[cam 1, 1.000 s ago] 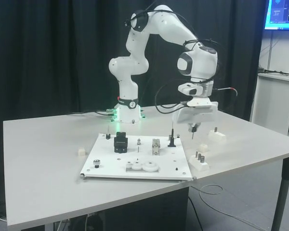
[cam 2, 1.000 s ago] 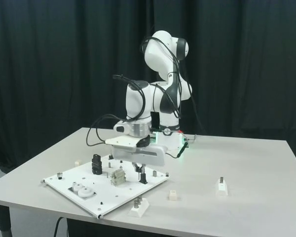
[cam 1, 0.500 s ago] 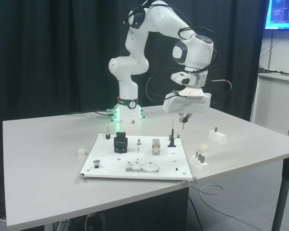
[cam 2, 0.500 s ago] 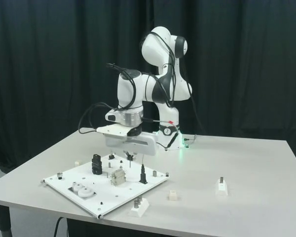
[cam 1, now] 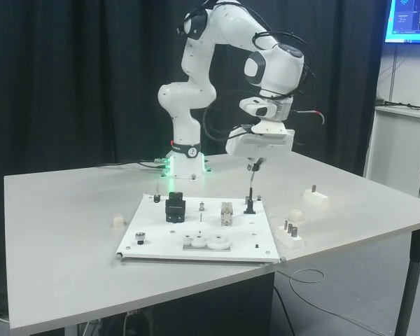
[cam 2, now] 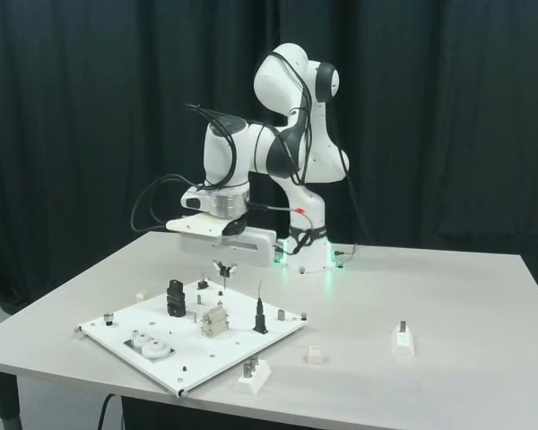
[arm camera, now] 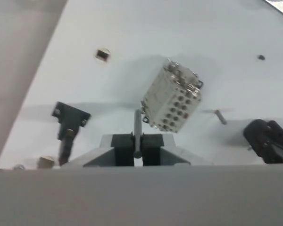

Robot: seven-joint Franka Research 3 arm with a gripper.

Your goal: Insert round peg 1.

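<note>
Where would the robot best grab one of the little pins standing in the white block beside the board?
Probably by the exposed top of a pin, coming from straight above: the pins stand upright, with their lower ends sunk in the white block.

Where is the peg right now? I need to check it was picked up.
The peg is clamped between the gripper fingers, held in the air above the white board.

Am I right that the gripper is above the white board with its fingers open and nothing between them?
Not quite. The gripper is above the white board, but its fingers are shut on a thin grey peg. The wrist view shows the peg clamped between them.
</note>
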